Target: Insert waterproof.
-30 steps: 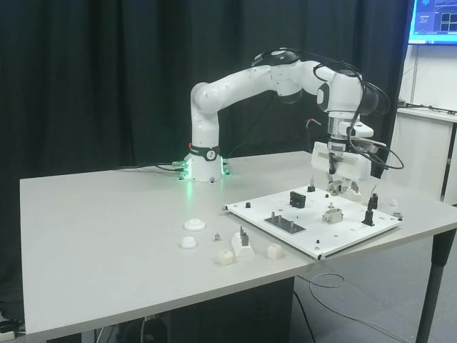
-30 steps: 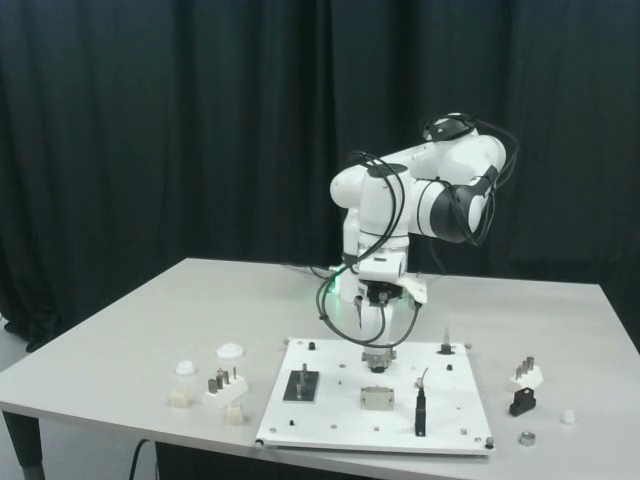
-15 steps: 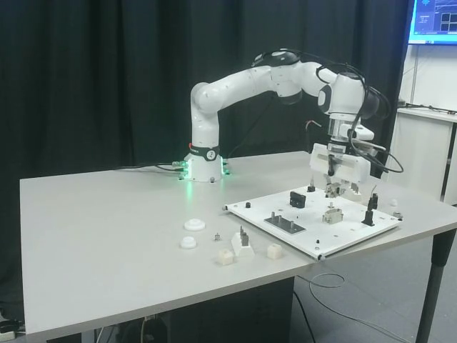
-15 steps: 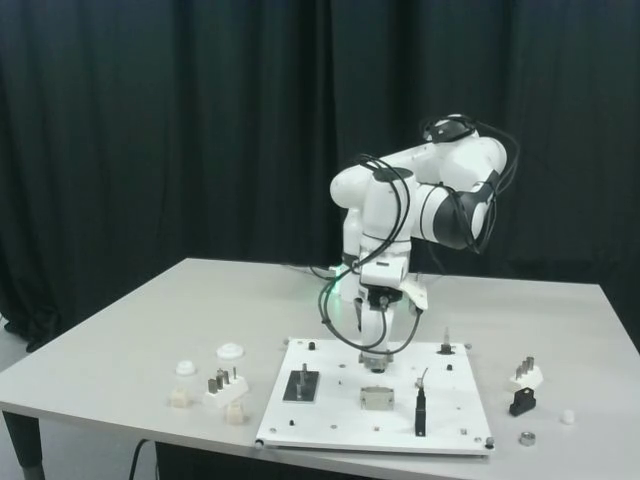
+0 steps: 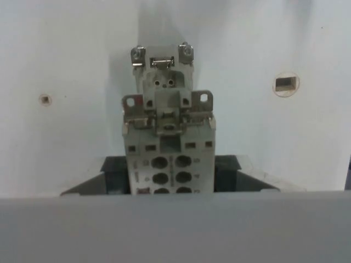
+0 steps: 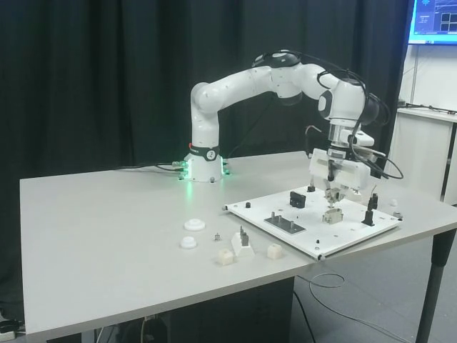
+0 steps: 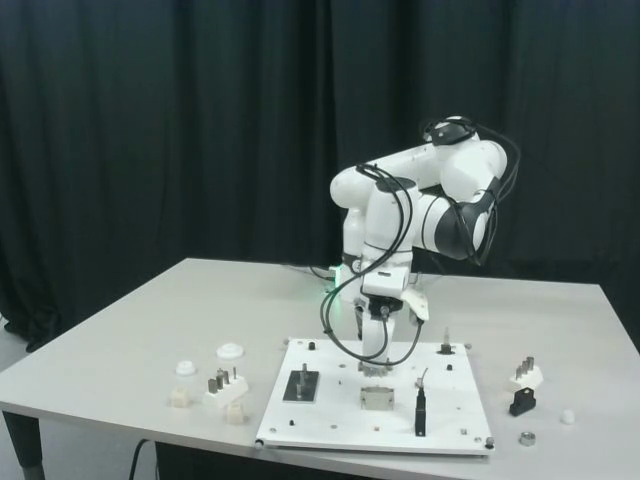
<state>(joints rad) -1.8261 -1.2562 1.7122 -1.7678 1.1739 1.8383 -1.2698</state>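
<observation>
The pincer (image 6: 333,191) hangs low over the white board (image 6: 357,232), right of centre in the first room view, and is closed on the waterproof plug (image 5: 168,143), a grey block with rows of round holes and metal clips at its upper corners. In the wrist view the plug fills the middle of the frame, and the matching socket (image 5: 162,70) shows just past its far end, fixed to the board with two screws and a metal latch. In the second room view the pincer (image 7: 376,368) sits just above the socket (image 7: 376,397) near the centre of the board (image 7: 330,425); whether plug and socket touch cannot be told. On the same board stand a dark plate with an upright pin (image 7: 301,384) to the left and a black upright piece (image 7: 419,410) to the right. The white arm (image 6: 243,78) arches from its base with green lights (image 6: 203,168) at mid-frame in the first room view. On the grey surface (image 6: 100,229), lower centre of that view, lie two white discs (image 6: 191,234) and small white blocks (image 6: 248,250). In the second room view, at lower right, more small parts (image 7: 524,388) rest beside the board.
</observation>
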